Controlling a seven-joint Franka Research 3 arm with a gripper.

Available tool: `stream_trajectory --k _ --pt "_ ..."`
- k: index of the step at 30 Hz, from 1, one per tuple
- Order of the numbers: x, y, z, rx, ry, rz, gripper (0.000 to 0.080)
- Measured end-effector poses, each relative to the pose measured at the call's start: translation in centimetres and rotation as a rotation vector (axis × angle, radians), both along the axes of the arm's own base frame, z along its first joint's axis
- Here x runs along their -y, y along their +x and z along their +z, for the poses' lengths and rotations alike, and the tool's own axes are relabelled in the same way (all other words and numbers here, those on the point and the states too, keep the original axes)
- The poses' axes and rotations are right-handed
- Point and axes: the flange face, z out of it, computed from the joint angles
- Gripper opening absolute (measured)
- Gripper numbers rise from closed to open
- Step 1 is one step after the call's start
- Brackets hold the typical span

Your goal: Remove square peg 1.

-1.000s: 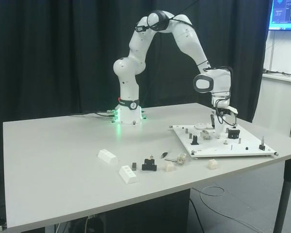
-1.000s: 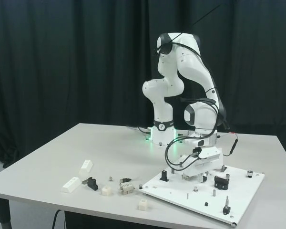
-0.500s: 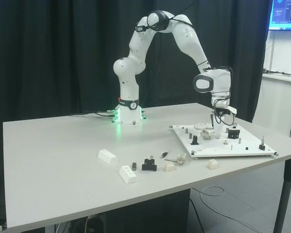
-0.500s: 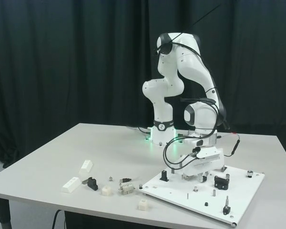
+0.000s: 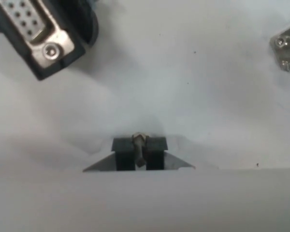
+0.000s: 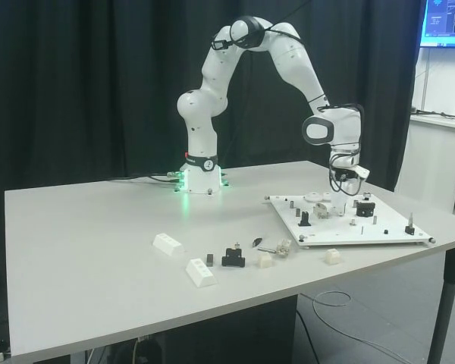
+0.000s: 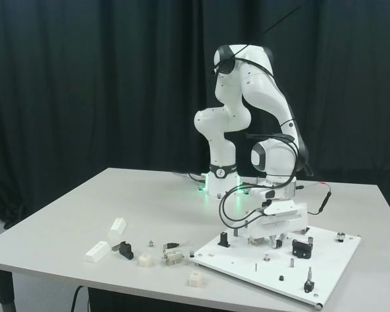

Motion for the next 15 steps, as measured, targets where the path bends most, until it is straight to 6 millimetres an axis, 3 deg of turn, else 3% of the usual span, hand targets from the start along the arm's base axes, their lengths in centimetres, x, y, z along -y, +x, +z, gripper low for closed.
stream_trajectory --k 15 --pt "-0.03 -0.02 0.00 0.000 0.010 -0.094 0.0042"
